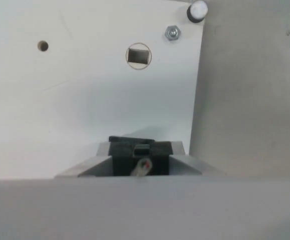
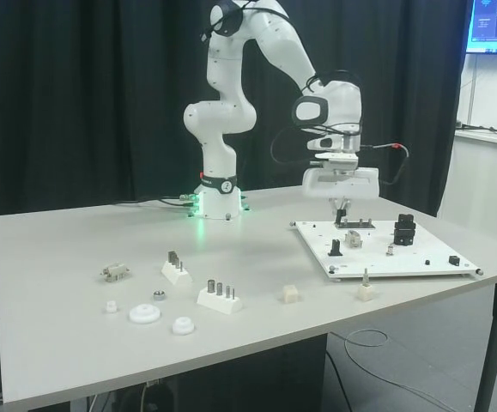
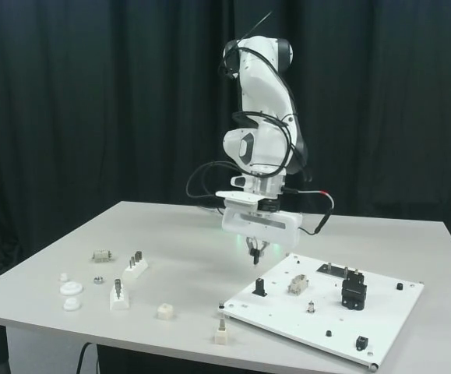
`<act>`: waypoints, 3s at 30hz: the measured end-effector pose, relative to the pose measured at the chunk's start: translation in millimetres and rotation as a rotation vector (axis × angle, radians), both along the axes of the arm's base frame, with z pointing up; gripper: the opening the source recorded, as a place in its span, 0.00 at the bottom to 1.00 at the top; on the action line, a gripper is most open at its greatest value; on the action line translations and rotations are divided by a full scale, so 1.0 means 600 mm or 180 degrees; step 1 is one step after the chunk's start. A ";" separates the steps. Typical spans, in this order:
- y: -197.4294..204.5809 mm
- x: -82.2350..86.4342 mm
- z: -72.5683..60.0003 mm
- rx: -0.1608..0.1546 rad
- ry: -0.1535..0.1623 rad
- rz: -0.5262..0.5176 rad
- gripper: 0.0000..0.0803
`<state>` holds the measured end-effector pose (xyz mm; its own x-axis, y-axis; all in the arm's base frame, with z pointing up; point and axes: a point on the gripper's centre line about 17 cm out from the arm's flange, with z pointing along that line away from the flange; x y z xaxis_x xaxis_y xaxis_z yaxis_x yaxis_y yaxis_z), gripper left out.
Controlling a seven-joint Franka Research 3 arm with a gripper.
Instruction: Insert USB.
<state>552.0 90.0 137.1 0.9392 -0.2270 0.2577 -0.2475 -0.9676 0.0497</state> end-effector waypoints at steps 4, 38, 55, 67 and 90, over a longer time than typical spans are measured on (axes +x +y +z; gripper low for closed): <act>0.001 0.001 -0.003 0.0039 -0.0049 0.0006 0.09; 0.008 -0.015 -0.027 0.0149 -0.0116 -0.0014 0.09; 0.014 -0.022 -0.040 0.0209 -0.0132 -0.0074 0.09; 0.014 -0.021 -0.045 0.0225 -0.0137 -0.0078 0.09; 0.006 -0.013 -0.056 0.0267 -0.0176 -0.0097 0.08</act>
